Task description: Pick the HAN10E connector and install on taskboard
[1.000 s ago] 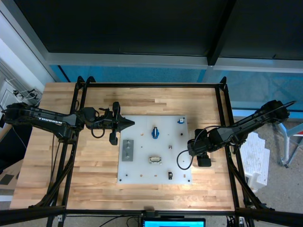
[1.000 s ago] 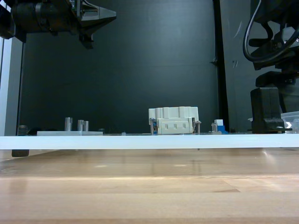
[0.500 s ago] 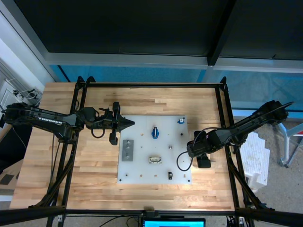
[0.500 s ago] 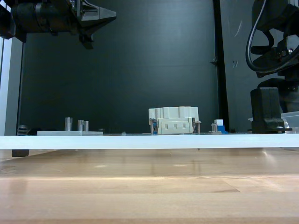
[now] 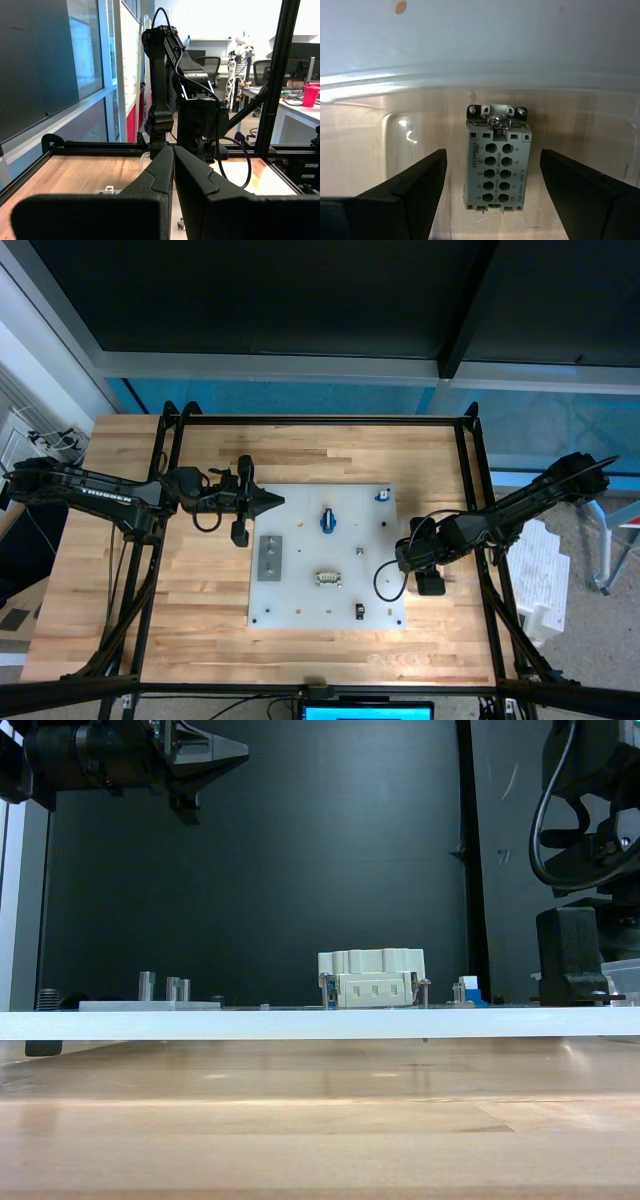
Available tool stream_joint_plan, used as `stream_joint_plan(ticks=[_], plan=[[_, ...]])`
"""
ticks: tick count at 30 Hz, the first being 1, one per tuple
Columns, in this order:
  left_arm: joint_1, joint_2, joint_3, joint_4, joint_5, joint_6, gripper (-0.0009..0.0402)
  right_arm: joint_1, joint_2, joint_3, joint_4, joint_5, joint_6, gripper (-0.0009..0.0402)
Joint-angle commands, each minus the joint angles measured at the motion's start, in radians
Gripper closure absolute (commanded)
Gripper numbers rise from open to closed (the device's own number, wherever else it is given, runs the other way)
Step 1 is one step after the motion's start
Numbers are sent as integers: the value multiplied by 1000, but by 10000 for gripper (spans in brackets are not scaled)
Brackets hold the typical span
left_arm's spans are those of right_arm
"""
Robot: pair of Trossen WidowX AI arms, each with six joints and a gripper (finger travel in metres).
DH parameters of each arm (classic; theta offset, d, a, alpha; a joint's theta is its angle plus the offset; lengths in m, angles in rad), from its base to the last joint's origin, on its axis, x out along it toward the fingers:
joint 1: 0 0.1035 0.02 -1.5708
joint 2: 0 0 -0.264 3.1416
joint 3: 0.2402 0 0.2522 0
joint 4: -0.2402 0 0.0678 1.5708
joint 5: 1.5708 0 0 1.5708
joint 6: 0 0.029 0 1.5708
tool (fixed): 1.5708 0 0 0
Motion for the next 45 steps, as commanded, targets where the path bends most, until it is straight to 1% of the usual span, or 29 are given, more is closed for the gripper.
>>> stream_joint_plan(ticks=[1,11,23,29,34,39,45], plan=[[0,0,0,0,0,0,392,-1,0,-3,5,0,0,160],[0,0,0,0,0,0,392,-3,0,-9,10,3,-14,216],[0,0,0,0,0,0,392,-5,-3,-10,12,-2,-19,313],[0,0,0,0,0,0,392,-5,-12,-10,10,-5,-18,348],[0,0,0,0,0,0,392,-5,-37,16,-31,-5,-18,367],[0,0,0,0,0,0,392,-5,-71,80,-130,-5,-18,375],[0,0,0,0,0,0,392,-5,-92,179,-246,-5,-16,375]])
